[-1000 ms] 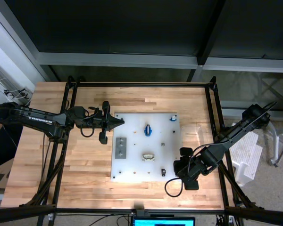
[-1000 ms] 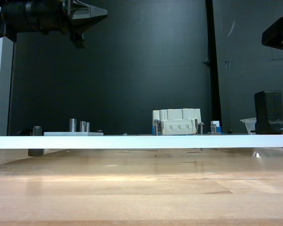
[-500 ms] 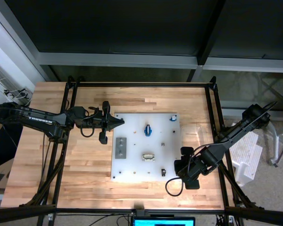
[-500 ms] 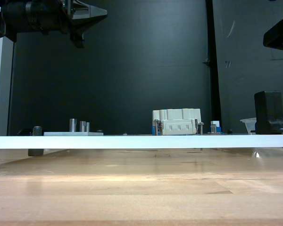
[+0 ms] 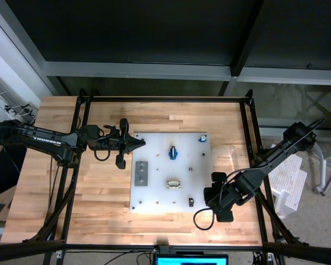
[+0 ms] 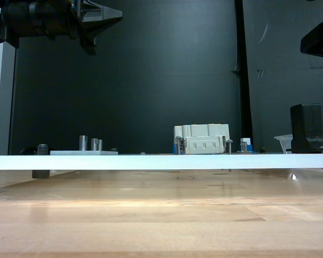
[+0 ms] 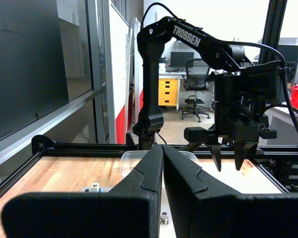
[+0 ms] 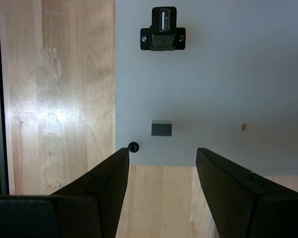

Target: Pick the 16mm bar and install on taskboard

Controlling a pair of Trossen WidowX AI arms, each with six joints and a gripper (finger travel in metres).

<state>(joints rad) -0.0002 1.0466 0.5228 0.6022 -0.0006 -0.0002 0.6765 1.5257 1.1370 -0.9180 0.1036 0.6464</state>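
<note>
While both arms hang above the wooden table (image 5: 99,199), neither carries the 16mm bar. The left gripper (image 5: 138,143) is held level, high over the far-left edge of the flat white task board (image 5: 160,193). Its jaws are clenched tip to tip with nothing between them; the left wrist view shows the two black fingers (image 7: 149,168) pressed together along their length. Below those jaws, toward the table's near edge, lies a rectangular grey metal plate (image 5: 141,173), on which short bright metal pegs (image 6: 82,142) stand upright. Whether one of these pegs is the 16mm bar cannot be told. The right gripper (image 5: 211,195) points straight down above the board's near-right corner, its jaws released, spread wide and empty. Past the gap between its fingers (image 8: 107,178) appear a small grey square insert (image 8: 161,128) and, close to one fingertip, a black screw head (image 8: 133,147). Farther beyond the tips sits a black USB socket block (image 8: 163,29). A beige multi-pin connector (image 5: 174,184) and a blue fitting (image 5: 173,152) stand on the board between the two sets of jaws.
</note>
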